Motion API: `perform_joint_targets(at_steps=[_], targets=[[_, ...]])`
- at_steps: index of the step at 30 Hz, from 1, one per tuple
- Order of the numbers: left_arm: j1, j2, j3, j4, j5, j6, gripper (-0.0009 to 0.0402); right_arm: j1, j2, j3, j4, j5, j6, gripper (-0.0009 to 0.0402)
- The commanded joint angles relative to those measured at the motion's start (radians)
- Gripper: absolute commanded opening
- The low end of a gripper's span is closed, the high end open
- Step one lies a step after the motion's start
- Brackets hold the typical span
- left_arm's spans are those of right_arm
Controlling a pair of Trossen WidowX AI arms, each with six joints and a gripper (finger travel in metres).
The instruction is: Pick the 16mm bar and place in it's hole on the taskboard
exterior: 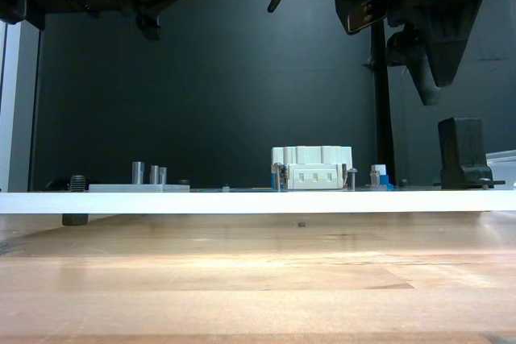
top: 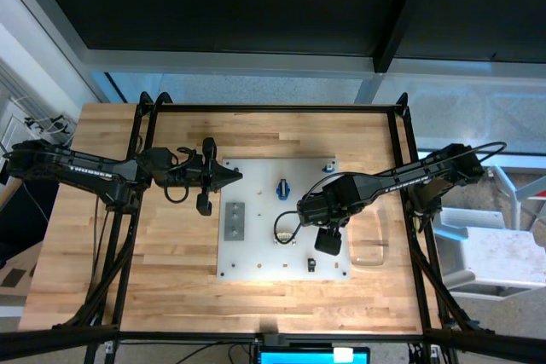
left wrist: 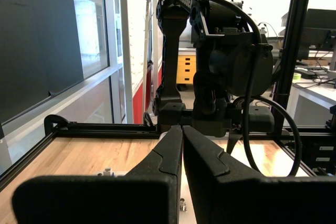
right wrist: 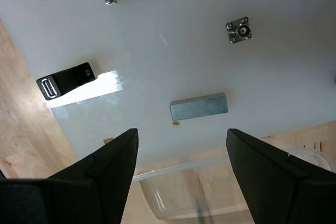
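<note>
The wooden table [top: 94, 236] is carrying the white taskboard [top: 264, 249] at its middle, and both arms are reaching inward over it from their edges. The left gripper [left wrist: 181, 142] is hanging high above the board's far left edge with its fingers pressed together on nothing. It is probably being kept out of the working space. The right gripper [right wrist: 181, 142] is hovering over the board's right part, pointing down with its fingers spread wide and empty, which looks like a line-up for a pick. Beneath it, the 16mm bar [right wrist: 198, 106] is lying flat and free on the white surface, clear of any seat. Its long side is running along the line on which the fingers close, so a wrist turn may be needed to take it by its narrow sides. The grey block [top: 233, 220] on the board's left part is likely holding the bar's hole, so the whole carry is not yet begun.
</note>
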Motion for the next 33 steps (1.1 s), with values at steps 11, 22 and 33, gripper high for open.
perform_joint_targets(at_steps=[11, 22, 33], targets=[[0.000, 0.000, 0.000, 0.000, 0.000, 0.000, 0.0000, 0.011, -0.001, 0.000, 0.013, 0.008, -0.096, 0.0236], [0.000, 0.000, 0.000, 0.000, 0.000, 0.000, 0.0000, 0.008, 0.010, -0.003, 0.026, 0.072, -0.825, 0.0236], [0.000, 0.000, 0.000, 0.000, 0.000, 0.000, 0.0000, 0.003, 0.008, -0.035, 0.026, 0.083, -1.397, 0.0235]])
